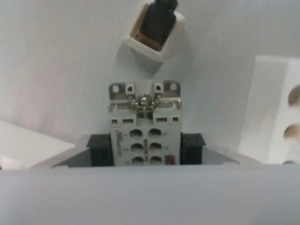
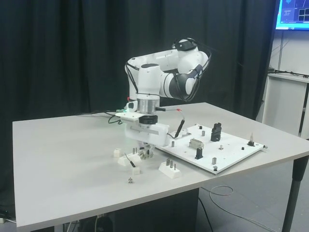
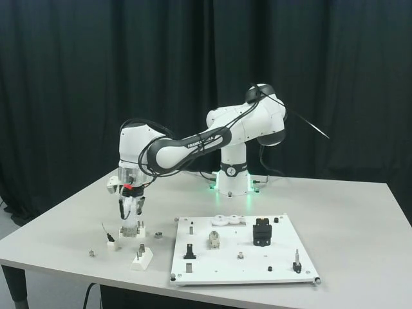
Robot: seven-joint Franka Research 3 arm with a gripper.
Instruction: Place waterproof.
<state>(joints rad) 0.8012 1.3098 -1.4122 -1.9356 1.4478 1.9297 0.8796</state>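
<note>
**Wrist view first: connector block pinched between the black pads**

Wrist view: the waterproof connector (image 1: 145, 125), a white moulded block with a metal clip across its top and rows of round sockets, sits at the centre of the frame, clamped by its two flat sides between the black fingertips (image 1: 99, 149) of the gripper (image 1: 146, 150). It looks rigid and light; the smooth plastic could slip, so the flat flanks are the sound place to hold, not the clip. A small white holder with a black part (image 1: 153, 26) lies at upper centre on the grey table (image 1: 56, 56).

First room view: the gripper (image 2: 145, 151) hangs low at centre frame, just above the table (image 2: 63, 145), left of the white board (image 2: 212, 147).

Second room view: the gripper (image 3: 132, 219) is at left of centre, near small white fixtures (image 3: 141, 257); the connector itself is too small to make out.
</note>
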